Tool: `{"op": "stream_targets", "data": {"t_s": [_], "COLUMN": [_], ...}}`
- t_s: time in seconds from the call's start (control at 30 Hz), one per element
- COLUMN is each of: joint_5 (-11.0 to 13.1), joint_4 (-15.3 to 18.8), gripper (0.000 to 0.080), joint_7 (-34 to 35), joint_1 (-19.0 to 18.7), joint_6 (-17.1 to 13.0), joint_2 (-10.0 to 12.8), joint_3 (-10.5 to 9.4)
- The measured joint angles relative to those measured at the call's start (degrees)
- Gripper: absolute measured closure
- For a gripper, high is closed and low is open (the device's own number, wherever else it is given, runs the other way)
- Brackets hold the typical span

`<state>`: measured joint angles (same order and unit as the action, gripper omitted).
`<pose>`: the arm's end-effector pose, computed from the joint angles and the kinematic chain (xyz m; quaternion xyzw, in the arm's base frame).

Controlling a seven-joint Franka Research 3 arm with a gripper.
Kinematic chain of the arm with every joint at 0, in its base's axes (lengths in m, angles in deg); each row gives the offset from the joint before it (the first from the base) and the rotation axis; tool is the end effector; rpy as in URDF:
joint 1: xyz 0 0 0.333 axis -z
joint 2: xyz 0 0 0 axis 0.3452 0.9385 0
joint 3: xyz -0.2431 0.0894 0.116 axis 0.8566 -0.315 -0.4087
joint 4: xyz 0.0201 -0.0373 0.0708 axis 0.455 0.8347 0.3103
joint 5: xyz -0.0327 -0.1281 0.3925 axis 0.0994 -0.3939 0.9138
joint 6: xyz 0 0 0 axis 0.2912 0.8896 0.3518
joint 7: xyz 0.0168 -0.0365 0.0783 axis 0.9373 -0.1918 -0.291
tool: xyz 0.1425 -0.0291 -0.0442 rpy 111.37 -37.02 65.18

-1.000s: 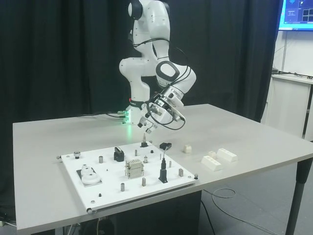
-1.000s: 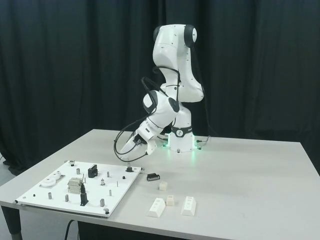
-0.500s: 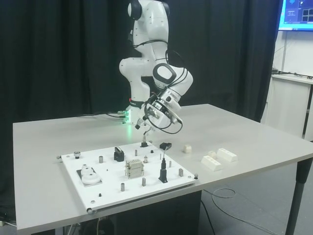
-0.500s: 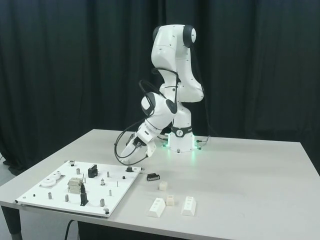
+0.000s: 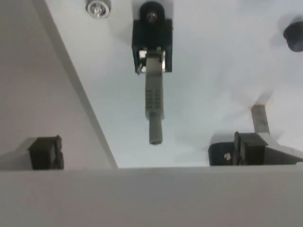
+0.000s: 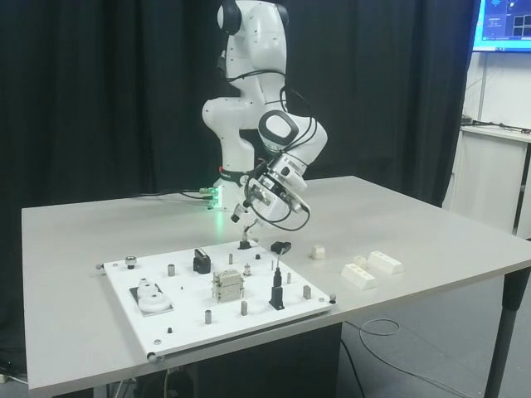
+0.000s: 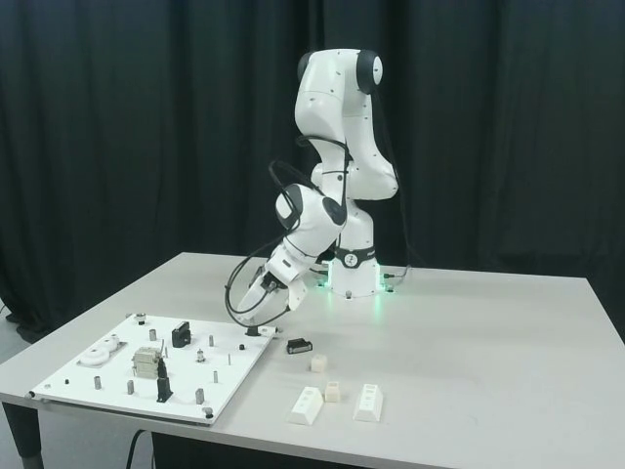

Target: Remove Ethernet.

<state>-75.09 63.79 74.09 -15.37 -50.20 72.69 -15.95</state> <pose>0.4366 -0.1111 0.1319 0.8686 0.3512 -0.1432 0.3188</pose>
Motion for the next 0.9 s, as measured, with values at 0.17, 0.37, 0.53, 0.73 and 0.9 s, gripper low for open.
{"op": "stream_targets", "data": {"t_s": [0.17,0.37,0.53,0.73,0.9], "joint_5": [0.22,0.22,0.2,0.19,0.13], "joint_4": [0.11,0.35,0.46,0.51,0.51], "gripper": [0.0003,0.0003,0.0003,0.0003,0.0003], "joint_7": [0.71,1.54,1.78,1.79,1.79], "joint_1": [0.0,0.0,0.0,0.0,0.0], "joint_6": [-0.81,-1.66,-2.15,-2.62,-3.56], "joint_2": [0.15,0.17,0.18,0.3,0.69], "joint_3": [0.0,0.0,0.02,0.23,0.72]}}
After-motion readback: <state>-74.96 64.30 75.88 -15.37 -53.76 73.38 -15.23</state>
